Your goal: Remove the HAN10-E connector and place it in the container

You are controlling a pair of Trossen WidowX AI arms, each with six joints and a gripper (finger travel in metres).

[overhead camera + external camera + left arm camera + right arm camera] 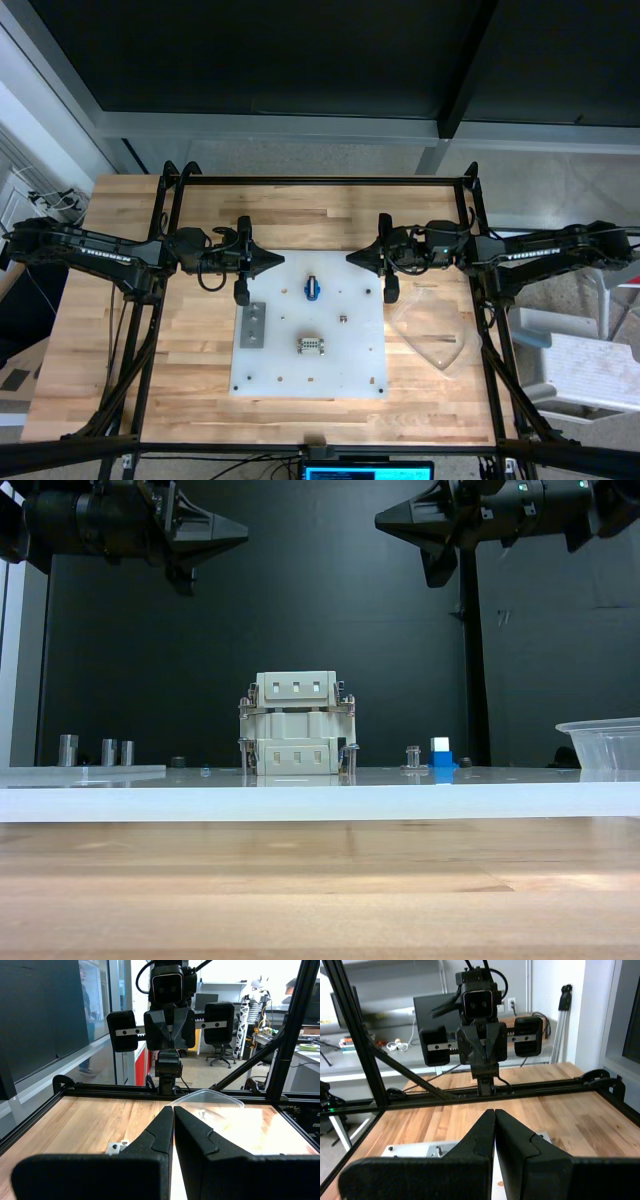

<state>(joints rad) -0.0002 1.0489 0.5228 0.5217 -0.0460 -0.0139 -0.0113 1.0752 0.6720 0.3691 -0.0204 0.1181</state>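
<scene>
The HAN10-E connector (312,345) is a small grey-beige plug block seated on the white board (340,375), below its middle; in the low view the connector (296,728) stands upright on the board's surface. The clear container (432,327) lies on the wood right of the board, its rim (603,742) showing in the low view, and the container (207,1102) shows in the left wrist view. My left gripper (283,260) hovers shut over the board's far left corner. My right gripper (351,257) hovers shut over the far right corner. Both hang high above the board, tips facing each other.
A longer grey metal block (251,325) with holes lies on the board's left side. A small blue upright piece (312,288) stands near the board's far middle. A black frame (320,181) rims the wooden table. A monitor edge (367,470) sits at the near side.
</scene>
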